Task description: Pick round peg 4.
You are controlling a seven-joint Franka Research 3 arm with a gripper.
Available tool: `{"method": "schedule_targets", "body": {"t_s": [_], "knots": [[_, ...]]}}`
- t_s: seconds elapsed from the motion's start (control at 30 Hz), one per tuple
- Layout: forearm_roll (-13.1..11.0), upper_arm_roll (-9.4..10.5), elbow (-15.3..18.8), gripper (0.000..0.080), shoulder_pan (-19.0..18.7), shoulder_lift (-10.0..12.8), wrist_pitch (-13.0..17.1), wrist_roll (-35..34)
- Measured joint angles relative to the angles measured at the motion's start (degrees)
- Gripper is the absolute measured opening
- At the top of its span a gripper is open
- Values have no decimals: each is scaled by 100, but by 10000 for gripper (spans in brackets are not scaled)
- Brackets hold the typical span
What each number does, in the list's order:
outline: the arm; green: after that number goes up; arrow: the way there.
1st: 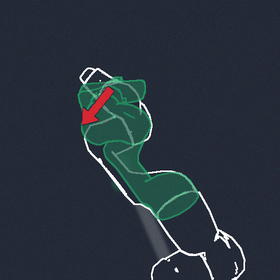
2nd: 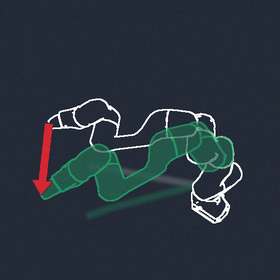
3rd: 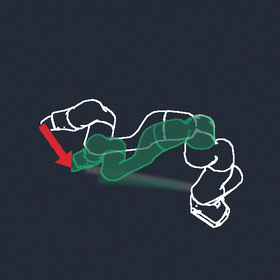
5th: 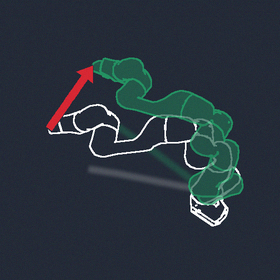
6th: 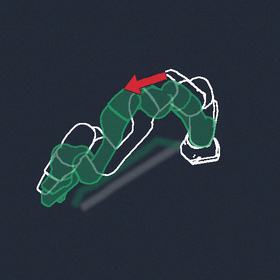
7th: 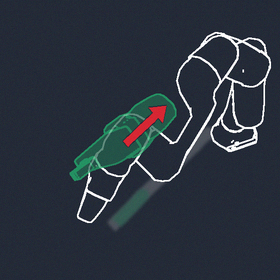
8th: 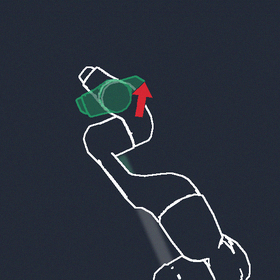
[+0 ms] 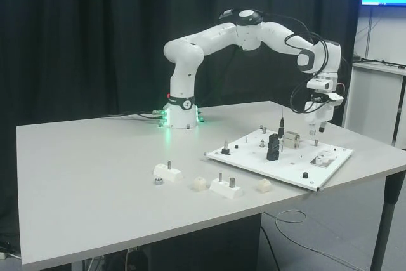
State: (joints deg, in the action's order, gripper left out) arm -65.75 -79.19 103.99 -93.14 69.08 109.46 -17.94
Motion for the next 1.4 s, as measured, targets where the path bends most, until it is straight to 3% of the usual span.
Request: {"method": "schedule_targets", "body": {"t_s": [1.4], "knots": [[-6,-262,-47,800,14,-1,3,-239]]}}
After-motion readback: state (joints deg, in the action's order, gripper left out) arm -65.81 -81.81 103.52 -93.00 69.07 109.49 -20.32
